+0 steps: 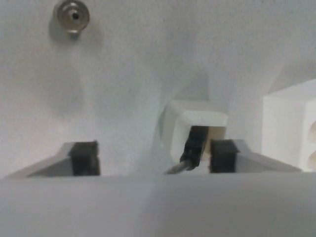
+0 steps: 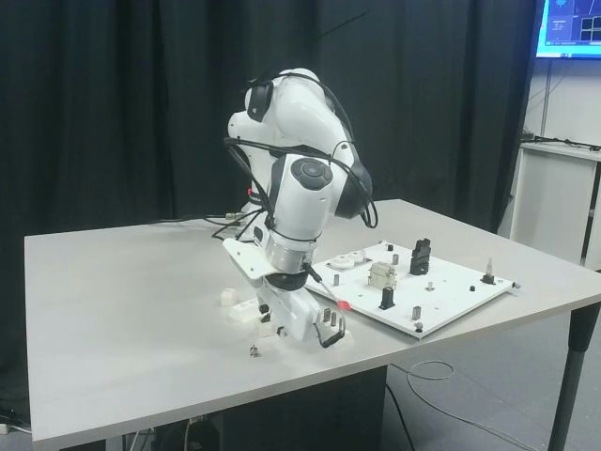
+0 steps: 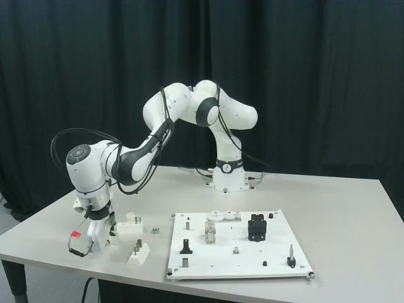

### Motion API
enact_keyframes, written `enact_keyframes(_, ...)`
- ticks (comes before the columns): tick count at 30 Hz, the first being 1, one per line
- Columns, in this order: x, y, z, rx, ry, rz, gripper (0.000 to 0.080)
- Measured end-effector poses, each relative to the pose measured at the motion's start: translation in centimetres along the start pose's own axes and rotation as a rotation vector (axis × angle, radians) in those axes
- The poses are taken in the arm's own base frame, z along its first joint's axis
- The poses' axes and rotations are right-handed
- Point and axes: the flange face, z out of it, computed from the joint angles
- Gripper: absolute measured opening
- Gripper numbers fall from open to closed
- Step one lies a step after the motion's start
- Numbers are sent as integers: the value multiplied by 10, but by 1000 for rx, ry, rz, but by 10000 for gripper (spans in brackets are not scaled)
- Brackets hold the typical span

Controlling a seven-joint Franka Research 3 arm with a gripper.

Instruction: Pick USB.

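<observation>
In the wrist view the USB (image 1: 195, 147) is a small black plug standing in a white holder (image 1: 177, 123) on the grey table, with a thin grey lead at its base. My gripper (image 1: 153, 157) is open, low over the table. The plug sits between the two black pads, close beside one pad (image 1: 223, 155) and far from the other (image 1: 84, 158); neither touches it. In the room views the gripper (image 3: 95, 247) (image 2: 272, 329) hangs just above the table near the front edge, and the hand hides the plug.
A larger white block (image 1: 291, 126) stands close beside the holder, and a metal bolt (image 1: 72, 15) lies further off. More white blocks (image 3: 129, 226) (image 3: 137, 254) sit next to the hand. A white board (image 3: 278, 252) carrying several small parts lies beyond them.
</observation>
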Motion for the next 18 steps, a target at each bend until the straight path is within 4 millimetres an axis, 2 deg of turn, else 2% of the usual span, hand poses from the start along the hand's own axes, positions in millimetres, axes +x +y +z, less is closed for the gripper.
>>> enact_keyframes(5,1,0,-1,-6,4,-13,517)
enact_keyframes(6,2,0,-2,-5,5,-14,352)
enact_keyframes(10,4,-1,-5,0,12,-22,352)
enact_keyframes(11,5,-1,-5,1,14,-24,194)
enact_keyframes(18,7,-2,-14,10,24,-33,194)
